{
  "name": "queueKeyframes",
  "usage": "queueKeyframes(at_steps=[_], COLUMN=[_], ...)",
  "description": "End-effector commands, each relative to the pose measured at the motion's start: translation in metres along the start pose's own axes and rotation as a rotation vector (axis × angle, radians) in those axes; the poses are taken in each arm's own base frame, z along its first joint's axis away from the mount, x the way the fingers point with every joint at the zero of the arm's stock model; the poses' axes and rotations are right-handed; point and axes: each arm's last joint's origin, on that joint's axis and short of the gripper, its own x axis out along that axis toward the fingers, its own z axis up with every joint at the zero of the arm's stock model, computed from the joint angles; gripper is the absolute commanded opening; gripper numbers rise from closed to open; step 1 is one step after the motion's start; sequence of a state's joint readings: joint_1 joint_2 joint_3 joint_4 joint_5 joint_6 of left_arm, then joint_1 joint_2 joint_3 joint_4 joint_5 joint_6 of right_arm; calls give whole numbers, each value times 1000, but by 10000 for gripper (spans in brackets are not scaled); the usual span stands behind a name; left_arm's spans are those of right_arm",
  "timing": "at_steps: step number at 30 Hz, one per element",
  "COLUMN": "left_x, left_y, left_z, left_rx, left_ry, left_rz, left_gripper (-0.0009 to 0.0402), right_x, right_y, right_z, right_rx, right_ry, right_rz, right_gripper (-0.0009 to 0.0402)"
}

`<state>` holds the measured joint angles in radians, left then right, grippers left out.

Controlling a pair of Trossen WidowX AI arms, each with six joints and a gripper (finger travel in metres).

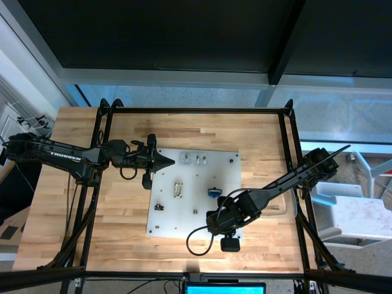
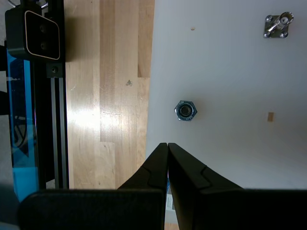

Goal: Pick the M12 fastener and fasten on the M12 threads

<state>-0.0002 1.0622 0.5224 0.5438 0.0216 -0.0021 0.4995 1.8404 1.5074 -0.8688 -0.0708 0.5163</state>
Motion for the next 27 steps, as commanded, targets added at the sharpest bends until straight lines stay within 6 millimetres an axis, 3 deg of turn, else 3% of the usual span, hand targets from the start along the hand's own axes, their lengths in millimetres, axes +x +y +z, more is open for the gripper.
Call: queueKeyframes(at_steps=[1, 27], left_x=[0, 0], left_y=[0, 0], left_z=[0, 0], left_rx=[0, 0], left_ry=[-1, 0], left_rz=[0, 0], left_gripper=[0, 0], right_x=[0, 0], right_y=[0, 3], right_z=[0, 0], right_rx=[0, -8], right_ry=[0, -14], right_rz=[0, 11], right_gripper=[0, 0])
